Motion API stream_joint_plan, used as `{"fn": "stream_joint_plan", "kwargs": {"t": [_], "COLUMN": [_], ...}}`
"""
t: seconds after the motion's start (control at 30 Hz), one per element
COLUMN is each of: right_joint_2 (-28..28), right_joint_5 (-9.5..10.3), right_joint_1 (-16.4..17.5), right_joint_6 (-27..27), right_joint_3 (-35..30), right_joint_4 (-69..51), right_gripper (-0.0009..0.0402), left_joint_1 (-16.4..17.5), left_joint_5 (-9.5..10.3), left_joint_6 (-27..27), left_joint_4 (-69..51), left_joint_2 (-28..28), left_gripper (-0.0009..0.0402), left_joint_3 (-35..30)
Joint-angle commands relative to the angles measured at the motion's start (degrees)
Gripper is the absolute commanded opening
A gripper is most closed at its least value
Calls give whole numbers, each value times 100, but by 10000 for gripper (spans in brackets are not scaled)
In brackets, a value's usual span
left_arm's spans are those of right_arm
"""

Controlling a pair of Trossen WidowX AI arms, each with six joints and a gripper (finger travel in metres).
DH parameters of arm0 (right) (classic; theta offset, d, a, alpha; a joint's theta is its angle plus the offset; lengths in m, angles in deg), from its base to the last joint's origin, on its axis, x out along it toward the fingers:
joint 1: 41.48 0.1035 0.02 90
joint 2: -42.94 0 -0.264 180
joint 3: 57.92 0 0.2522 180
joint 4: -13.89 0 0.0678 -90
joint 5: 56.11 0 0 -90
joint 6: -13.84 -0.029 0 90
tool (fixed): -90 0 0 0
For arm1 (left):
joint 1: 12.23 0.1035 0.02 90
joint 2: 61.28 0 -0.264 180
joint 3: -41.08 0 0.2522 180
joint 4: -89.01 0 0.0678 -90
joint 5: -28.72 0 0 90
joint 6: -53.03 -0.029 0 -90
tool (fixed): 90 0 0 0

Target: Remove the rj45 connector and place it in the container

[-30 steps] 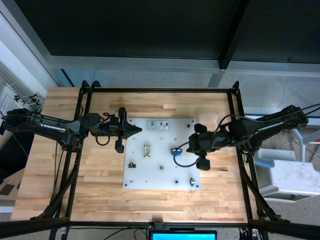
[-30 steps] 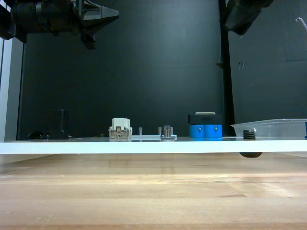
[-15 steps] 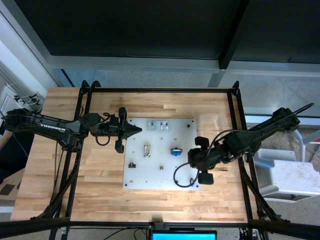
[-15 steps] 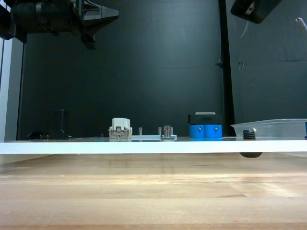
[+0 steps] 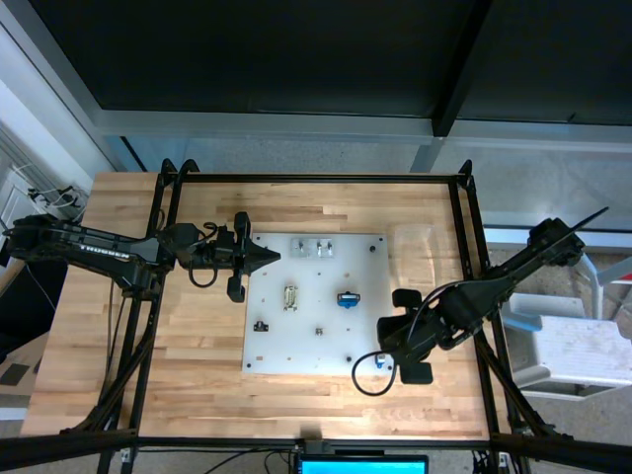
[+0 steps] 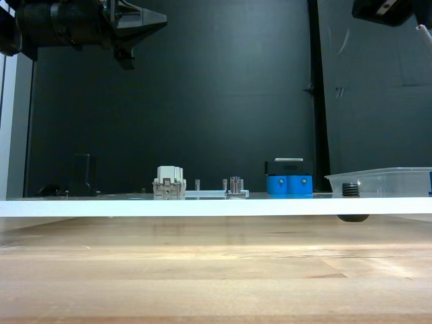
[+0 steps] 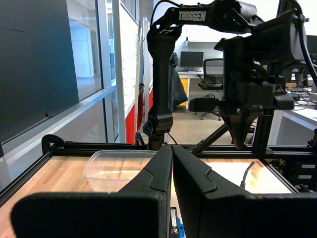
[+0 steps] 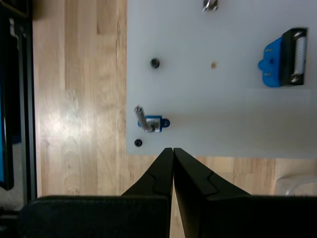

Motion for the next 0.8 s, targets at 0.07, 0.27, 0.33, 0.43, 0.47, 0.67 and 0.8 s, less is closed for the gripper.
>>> {"fn": "stream_joint_plan", "kwargs": {"t": [0.07,0.27,0.33,0.43,0.47,0.67,0.8], "right_joint_2": [-164,-323,-387,-431,-459,-662,-778], "right_joint_5": [127,96,81,83,83,81,79], "right_joint_1": [85,140,142,149,153,173,179], "right_joint_6": [-7,-160,-238,-240,-240,-234,-219], "right_joint_3": [9,13,13,15,15,15,20], "right_joint_4": [0,11,13,20,24,70,105], "right_gripper": [21,92,119,157,169,205,209], "left_joint_1": [0,0,2,2,0,2,2], "left_joint_5": [-2,-2,-2,-2,-2,-2,-2], "left_joint_6": [0,0,0,0,0,0,0], "left_joint_4": [0,0,0,0,0,0,0], "left_joint_2": [0,0,0,0,0,0,0], "left_gripper": [1,1,1,1,1,1,1], "left_joint_3": [-2,-2,-2,-2,-2,-2,-2]}}
